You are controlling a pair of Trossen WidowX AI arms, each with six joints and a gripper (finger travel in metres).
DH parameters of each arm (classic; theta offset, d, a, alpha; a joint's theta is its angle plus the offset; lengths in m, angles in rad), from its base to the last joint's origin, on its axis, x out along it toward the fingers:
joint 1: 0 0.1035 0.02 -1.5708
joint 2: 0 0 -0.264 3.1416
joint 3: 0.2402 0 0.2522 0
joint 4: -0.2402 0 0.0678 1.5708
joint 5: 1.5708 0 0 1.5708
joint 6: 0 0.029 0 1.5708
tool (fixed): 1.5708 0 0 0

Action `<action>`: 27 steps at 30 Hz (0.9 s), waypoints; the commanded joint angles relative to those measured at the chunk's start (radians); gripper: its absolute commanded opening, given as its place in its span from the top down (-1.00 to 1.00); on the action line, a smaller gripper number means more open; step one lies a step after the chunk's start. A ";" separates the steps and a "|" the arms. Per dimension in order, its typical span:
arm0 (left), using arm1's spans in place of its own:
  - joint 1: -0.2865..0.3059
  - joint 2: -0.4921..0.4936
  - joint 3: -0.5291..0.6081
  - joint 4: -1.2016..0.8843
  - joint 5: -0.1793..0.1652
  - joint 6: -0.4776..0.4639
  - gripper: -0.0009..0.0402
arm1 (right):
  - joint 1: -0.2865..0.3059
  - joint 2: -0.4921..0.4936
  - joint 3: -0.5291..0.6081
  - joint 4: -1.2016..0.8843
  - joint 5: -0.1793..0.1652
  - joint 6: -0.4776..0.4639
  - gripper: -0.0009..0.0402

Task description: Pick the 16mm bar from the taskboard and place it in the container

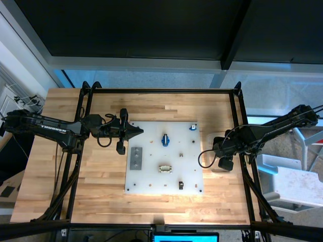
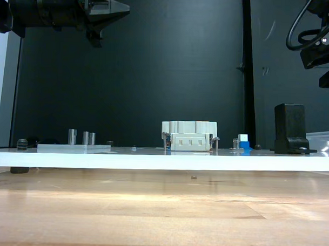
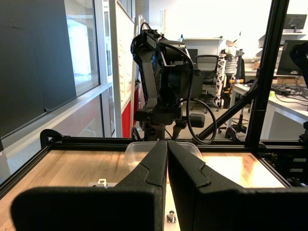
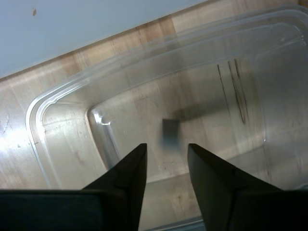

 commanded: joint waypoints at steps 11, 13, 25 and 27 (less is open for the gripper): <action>0.000 0.000 0.000 0.000 0.000 0.000 0.96 | 0.000 0.001 0.000 0.007 0.000 0.000 0.05; 0.000 0.000 0.000 0.000 0.000 0.000 0.96 | 0.000 0.001 0.000 0.007 0.000 0.000 0.04; 0.000 0.000 0.000 0.000 0.000 0.000 0.96 | 0.000 0.001 0.000 0.008 0.000 0.000 0.03; 0.000 0.000 0.000 0.000 0.000 0.000 0.96 | 0.000 0.001 0.000 0.008 0.000 0.000 0.03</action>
